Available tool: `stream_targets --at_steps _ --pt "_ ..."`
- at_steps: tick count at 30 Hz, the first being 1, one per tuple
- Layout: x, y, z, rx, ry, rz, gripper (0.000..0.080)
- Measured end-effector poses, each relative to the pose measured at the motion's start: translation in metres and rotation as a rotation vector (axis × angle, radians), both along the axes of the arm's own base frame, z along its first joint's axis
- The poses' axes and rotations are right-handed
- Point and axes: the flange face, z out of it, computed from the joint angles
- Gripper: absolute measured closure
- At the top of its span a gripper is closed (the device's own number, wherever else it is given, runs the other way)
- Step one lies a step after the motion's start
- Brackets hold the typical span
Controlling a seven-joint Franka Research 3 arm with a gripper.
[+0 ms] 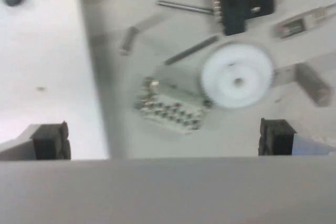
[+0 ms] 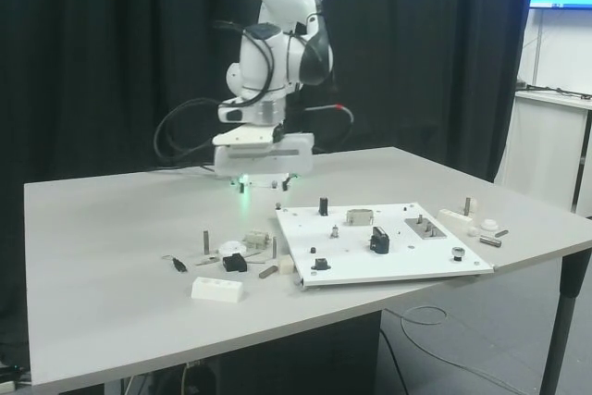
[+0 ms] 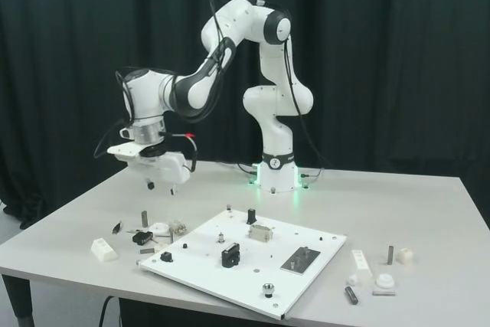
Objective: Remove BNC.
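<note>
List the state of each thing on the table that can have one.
gripper: open, empty, above the loose parts
white gear: lying flat on the table
white board: flat on the table, parts mounted on it
white block: lying loose on the table

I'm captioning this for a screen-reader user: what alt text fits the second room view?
A white robot arm holds its gripper in the air over the left of a grey table, holding nothing, above a cluster of small loose parts. A white board carrying mounted parts lies to the right.
</note>
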Motion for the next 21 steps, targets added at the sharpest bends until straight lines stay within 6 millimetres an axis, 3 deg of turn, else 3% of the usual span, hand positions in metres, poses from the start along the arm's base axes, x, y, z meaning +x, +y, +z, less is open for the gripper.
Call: stream_targets --at_steps 10,21 --pt "0.016 0.046 0.014 -0.008 -0.015 -0.079 0.0003" --pt "0.024 0.091 0.003 -0.018 0.003 -0.107 0.0003"
